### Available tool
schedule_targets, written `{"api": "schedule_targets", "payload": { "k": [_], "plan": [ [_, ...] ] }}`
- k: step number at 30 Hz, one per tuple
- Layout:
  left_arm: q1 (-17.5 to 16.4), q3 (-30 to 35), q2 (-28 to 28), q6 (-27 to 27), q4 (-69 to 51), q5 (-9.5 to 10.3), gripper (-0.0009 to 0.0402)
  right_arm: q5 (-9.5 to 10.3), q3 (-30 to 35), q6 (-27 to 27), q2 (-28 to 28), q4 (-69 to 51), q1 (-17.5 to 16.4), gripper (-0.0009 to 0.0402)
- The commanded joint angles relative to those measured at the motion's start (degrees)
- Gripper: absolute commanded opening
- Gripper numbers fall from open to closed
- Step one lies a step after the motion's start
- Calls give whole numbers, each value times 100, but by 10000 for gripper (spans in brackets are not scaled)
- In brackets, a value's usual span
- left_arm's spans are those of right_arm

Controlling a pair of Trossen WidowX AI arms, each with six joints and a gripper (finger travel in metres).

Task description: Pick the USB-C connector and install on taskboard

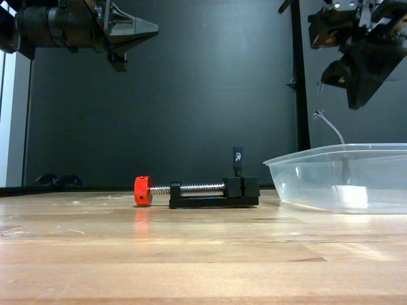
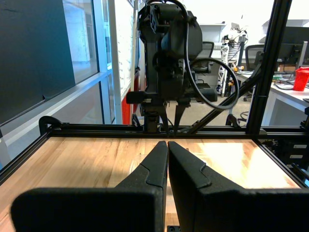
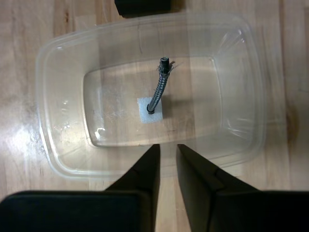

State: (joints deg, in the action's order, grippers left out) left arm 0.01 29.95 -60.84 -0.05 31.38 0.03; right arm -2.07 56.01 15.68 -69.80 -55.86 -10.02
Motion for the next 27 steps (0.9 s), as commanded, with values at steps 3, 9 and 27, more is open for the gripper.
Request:
{"api": "schedule_targets", "payload": {
  "k": [3,9,27],
  "plan": [
    [0,0,-2,2,0,0,0,-7,0,61,-201,186,-4,113],
    [0,0,-2,2,0,0,0,-140,7,118,-358,273,-17,143],
    [0,0,-2,2,0,0,0,-111,48,149,-1088,474,-188,161]
  ]
}}
